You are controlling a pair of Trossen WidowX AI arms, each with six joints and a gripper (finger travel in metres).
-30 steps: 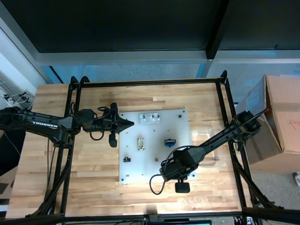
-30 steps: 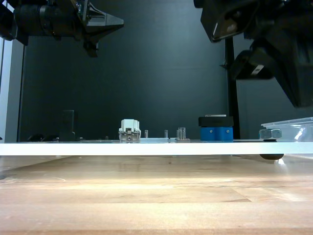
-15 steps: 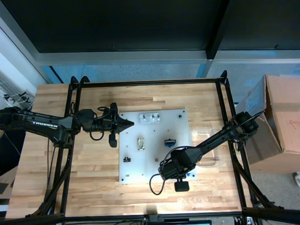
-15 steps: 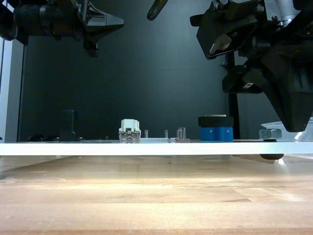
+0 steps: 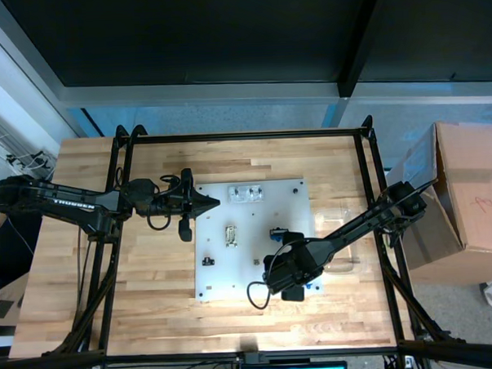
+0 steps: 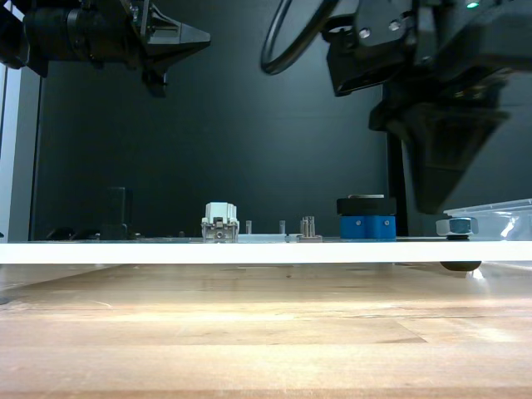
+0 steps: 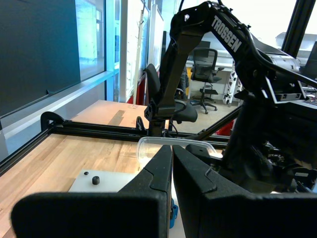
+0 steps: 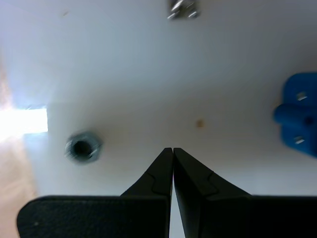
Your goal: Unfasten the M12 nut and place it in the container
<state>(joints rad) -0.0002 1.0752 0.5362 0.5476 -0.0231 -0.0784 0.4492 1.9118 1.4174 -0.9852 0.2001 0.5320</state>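
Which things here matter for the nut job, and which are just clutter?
Job: small silver M12 nut, on its black stud; clear plastic container; right hand, shut, empty, above the white board beside the nut; left hand, shut, raised over the board's far left edge.
Lying about: blue block; white connector; brown cardboard box.

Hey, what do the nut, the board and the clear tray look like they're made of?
Nut: silver metal, greyish sheen; apparently on its stud, unheld. Board: smooth matte white, probably plastic. Tray: clear plastic, see-through walls. Right gripper shut, hovering beside the nut; left gripper shut, above the board's far left edge.
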